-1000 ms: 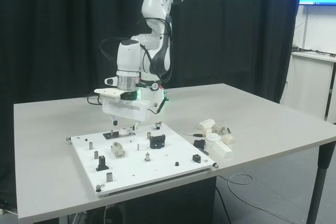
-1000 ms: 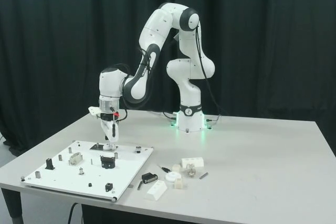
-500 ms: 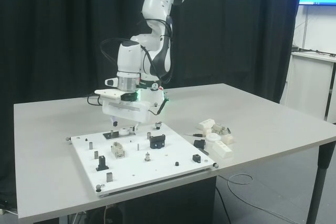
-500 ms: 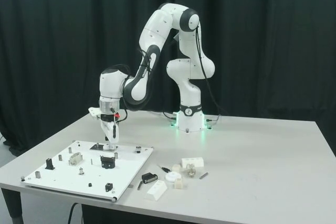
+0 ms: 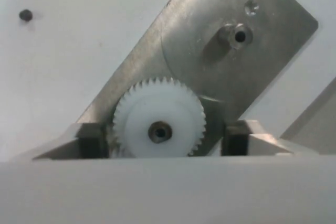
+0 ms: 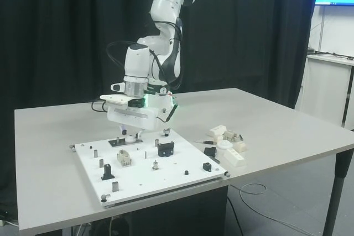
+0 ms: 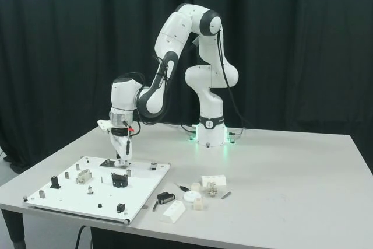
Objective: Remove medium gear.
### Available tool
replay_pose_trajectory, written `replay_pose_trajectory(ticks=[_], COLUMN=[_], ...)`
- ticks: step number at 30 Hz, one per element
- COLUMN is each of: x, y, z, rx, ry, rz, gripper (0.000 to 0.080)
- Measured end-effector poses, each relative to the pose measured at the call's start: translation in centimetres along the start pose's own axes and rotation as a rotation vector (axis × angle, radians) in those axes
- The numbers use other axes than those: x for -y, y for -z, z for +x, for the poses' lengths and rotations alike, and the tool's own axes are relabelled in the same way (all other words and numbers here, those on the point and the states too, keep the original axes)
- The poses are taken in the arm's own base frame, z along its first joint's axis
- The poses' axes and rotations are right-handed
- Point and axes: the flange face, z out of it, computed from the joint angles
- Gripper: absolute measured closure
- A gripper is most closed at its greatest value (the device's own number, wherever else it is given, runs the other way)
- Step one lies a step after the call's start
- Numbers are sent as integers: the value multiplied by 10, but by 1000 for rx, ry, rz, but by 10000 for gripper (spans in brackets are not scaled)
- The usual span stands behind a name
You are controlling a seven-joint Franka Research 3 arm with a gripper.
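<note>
The medium gear (image 5: 159, 129) is white and toothed, and it sits on a grey metal plate (image 5: 247, 82) at the back of the white assembly board (image 6: 166, 178) (image 7: 70, 199). A second, bare peg (image 5: 234, 35) stands on the same plate. My gripper (image 5: 165, 139) (image 6: 131, 132) (image 7: 121, 158) is lowered over the gear with one finger on each side. One finger pad (image 5: 95, 141) is at the teeth. The other pad (image 5: 236, 137) stands a narrow gap away from them. The gripper is open around the gear.
Black fixtures (image 6: 165, 148) (image 7: 119, 179), small grey posts and a metal block (image 6: 123, 158) stand on the board. Loose white parts (image 6: 228, 145) (image 7: 201, 193) and a black piece (image 7: 165, 197) lie on the grey table beside the board's edge.
The fingers have drawn closer together around the gear. The arm's upper joints have shifted slightly; the gripper stays over the same spot.
</note>
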Motion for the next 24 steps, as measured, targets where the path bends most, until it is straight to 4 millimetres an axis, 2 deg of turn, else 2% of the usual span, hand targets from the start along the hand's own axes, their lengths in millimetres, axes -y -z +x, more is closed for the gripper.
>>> replay_pose_trajectory(ticks=[2,3,8,9,24], x=[0,0,1,1,1], y=[0,0,0,0,0], z=[0,0,-1,-1,0], rx=[-2,-3,-2,-1,2], ry=[8,9,9,7,2], rz=[1,1,3,3,8], gripper=[36,408,408,523,522])
